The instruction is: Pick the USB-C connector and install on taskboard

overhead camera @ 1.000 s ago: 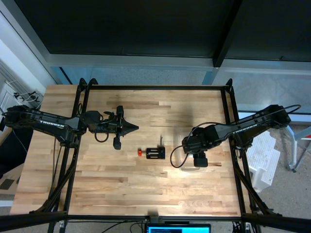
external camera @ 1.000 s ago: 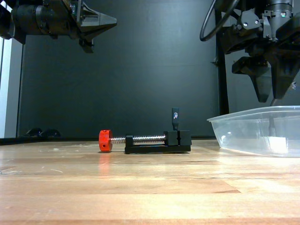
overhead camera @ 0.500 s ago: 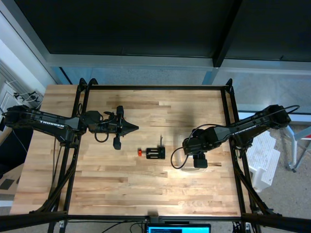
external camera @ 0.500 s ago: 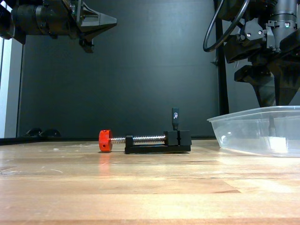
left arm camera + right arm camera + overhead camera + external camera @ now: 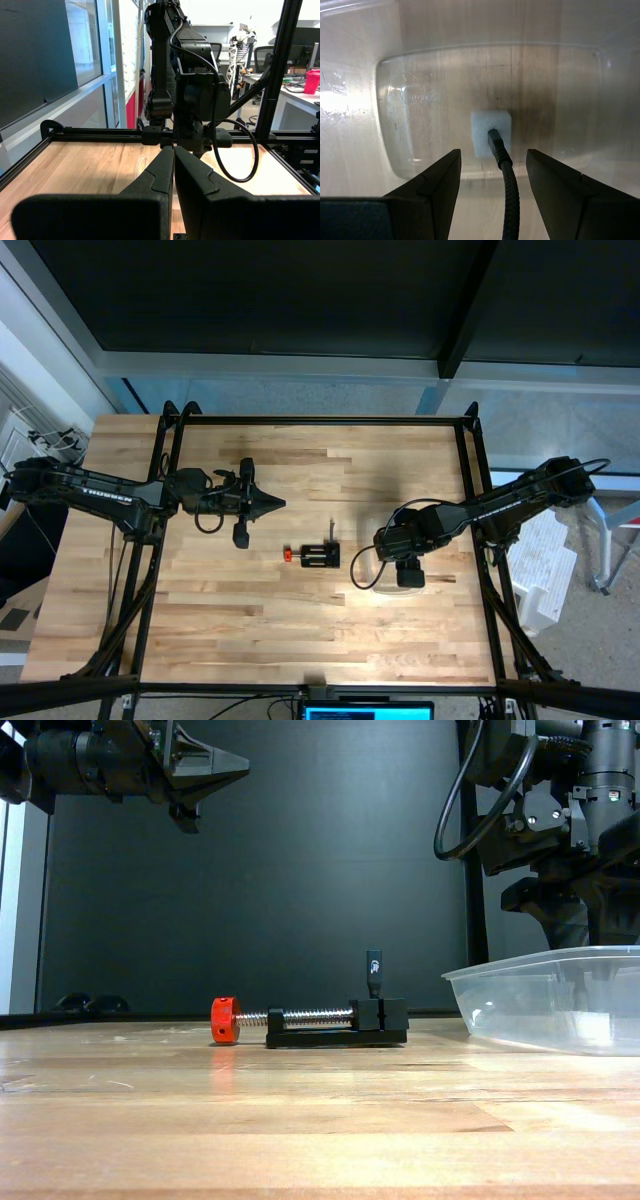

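Observation:
The USB-C connector (image 5: 494,138) is a dark plug on a braided cable, standing in a small white square piece (image 5: 491,132) on the floor of a clear plastic tray (image 5: 395,110). My right gripper (image 5: 493,155) is open, its fingers on either side of the plug and apart from it. In the low view the right gripper (image 5: 590,935) dips into the tray (image 5: 520,1005). The taskboard (image 5: 318,556), a black block with a red-orange knob (image 5: 225,1019), lies left of the tray. My left gripper (image 5: 278,504) is shut and parked high at the left (image 5: 240,762).
A short dark post (image 5: 373,972) stands upright on the taskboard's right end. The tray (image 5: 372,575) sits right of the board under the right arm. A black frame (image 5: 320,421) rings the wooden table. Bare wood lies in front of the board.
The right gripper has come down toward the tray, its fingertips now at the rim. The left arm and the taskboard have not moved.

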